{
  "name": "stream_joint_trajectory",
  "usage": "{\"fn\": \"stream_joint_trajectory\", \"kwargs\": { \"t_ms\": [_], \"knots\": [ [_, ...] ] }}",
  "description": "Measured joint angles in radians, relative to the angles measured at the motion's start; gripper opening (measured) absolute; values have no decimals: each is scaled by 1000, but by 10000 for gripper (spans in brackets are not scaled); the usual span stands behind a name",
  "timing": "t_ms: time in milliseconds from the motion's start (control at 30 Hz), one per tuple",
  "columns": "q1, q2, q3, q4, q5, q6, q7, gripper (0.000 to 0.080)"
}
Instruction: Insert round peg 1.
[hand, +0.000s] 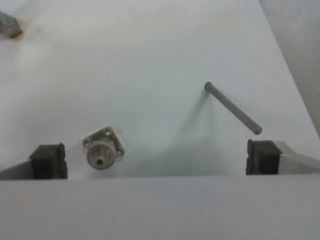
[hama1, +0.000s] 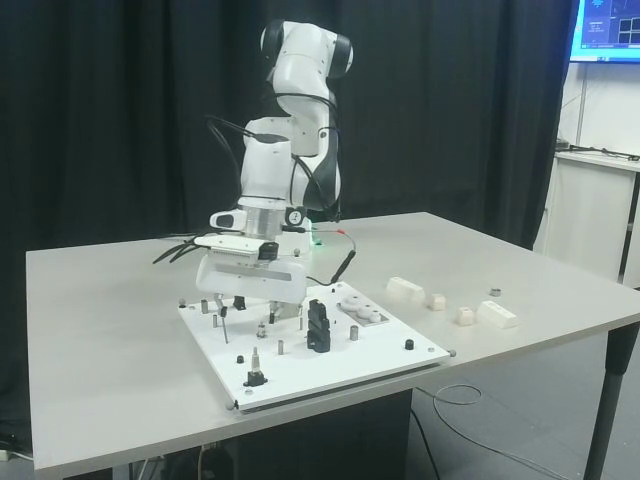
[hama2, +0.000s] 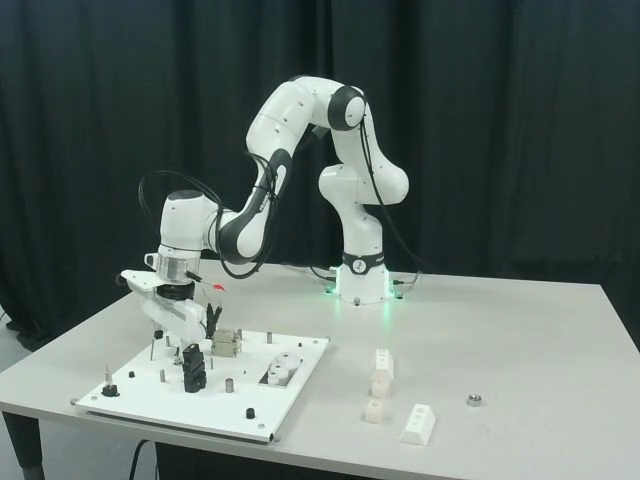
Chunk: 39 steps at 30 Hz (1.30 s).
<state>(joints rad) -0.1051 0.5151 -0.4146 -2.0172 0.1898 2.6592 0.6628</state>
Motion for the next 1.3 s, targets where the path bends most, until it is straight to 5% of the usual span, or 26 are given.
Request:
{"fn": "stream_joint_trajectory", "kwargs": {
  "t_ms": [700, 1033, 1300],
  "knots": [
    [15, -2, 0, 4, -6, 4, -18, 800],
    [16, -5, -9, 5, -53, -5, -108, 800],
    [16, -19, -14, 14, -107, -60, -129, 800]
  ]
}}
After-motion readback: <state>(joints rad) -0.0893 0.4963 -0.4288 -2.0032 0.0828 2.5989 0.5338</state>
